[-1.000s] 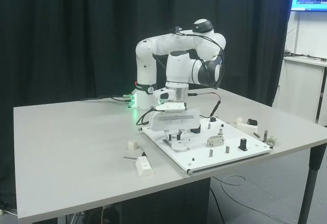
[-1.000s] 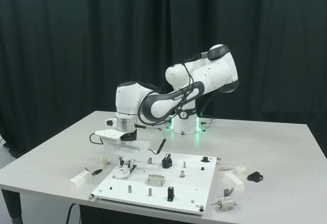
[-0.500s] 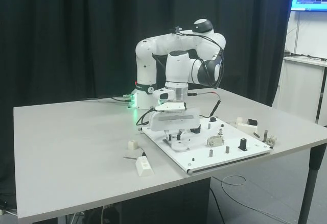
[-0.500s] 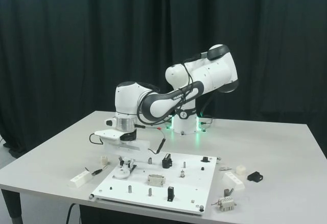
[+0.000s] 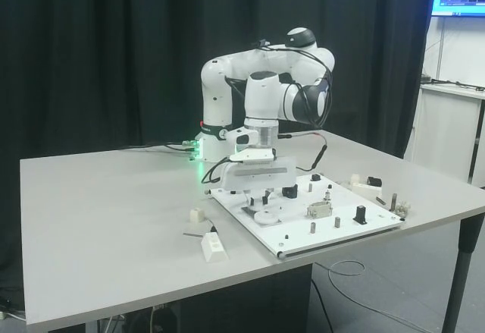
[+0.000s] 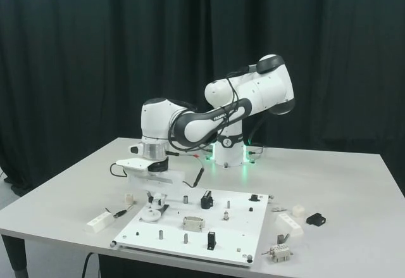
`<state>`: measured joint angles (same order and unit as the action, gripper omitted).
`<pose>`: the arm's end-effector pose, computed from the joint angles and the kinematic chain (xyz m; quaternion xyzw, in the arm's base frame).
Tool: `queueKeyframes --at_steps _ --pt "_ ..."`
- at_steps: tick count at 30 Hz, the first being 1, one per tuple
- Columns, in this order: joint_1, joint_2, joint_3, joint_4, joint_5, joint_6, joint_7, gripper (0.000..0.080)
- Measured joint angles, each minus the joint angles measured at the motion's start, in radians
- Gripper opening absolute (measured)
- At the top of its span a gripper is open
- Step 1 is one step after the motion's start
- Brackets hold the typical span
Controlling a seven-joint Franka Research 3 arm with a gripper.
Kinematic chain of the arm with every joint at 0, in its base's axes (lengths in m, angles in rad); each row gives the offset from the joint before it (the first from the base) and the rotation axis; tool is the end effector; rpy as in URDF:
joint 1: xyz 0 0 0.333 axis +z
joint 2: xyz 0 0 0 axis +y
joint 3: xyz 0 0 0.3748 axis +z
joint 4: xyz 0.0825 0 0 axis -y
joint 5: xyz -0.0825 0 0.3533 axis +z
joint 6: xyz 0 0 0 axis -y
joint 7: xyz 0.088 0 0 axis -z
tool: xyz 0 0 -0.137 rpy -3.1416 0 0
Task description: Remove medium gear.
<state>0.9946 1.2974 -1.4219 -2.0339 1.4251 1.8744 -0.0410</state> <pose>0.5783 -0.0628 0.2172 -0.8854 0.4638 -0.0321 0.0032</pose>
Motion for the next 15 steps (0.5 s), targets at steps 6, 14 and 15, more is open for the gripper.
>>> queueKeyframes --at_steps 6,14,15 --pt "0.000 0.000 -0.020 0.003 -0.011 -0.023 0.000 0.0283" --pt "0.001 -0.001 -0.041 0.005 -0.025 -0.044 0.000 0.0283" --pt "0.001 -0.001 -0.042 0.005 -0.025 -0.045 0.000 0.0283"
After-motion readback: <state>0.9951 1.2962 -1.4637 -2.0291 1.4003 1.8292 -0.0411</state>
